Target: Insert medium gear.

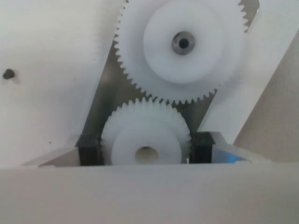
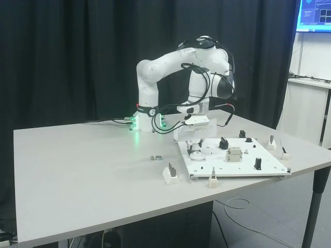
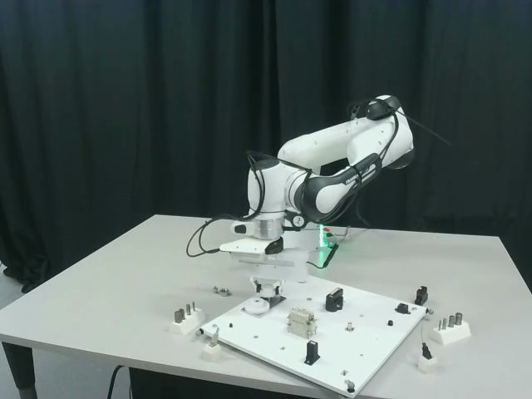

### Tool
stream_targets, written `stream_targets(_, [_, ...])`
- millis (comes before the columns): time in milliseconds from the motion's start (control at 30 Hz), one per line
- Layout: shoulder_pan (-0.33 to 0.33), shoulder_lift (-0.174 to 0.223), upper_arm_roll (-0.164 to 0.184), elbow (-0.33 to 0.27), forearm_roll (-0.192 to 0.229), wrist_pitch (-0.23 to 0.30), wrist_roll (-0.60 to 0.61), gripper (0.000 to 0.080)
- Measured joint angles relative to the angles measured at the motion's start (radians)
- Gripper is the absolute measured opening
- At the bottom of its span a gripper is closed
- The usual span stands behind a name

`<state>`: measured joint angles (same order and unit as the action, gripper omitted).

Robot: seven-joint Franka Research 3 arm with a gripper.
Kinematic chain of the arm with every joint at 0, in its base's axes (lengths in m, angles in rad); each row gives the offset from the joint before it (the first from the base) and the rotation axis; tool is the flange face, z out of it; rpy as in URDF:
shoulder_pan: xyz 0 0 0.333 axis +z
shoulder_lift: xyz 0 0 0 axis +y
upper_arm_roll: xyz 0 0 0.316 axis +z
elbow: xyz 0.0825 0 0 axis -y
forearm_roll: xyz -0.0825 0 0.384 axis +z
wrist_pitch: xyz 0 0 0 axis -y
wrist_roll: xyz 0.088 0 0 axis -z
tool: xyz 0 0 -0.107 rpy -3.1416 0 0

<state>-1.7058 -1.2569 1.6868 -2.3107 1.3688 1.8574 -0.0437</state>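
Gripper (image 1: 146, 148) clenched on medium gear (image 1: 145, 135), black pads at either flank, teeth meshing with large gear (image 1: 182, 46) (steel-pinned hub) on white board (image 1: 46, 93)

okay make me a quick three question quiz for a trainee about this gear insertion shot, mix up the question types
1. True or false: the gripper holds the medium gear between its fingers.
2. In the wrist view, the medium gear's teeth sit against which part? A) large gear B) black connector C) table edge
3. Fill in: the gears sit over a white ____ on the grey table.

Key: 1 true; 2 A; 3 board
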Motion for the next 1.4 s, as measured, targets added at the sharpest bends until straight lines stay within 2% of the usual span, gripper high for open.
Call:
stream_targets(667, [0.000, 0.000, 0.005, -0.006, 0.031, 0.030, -0.025, 0.0399])
stream_targets(967, [0.000, 0.000, 0.008, -0.008, 0.032, 0.044, -0.038, 0.0399])
stream_targets(1400, [0.007, 0.000, 0.004, -0.015, 0.027, 0.035, -0.039, 0.0399])
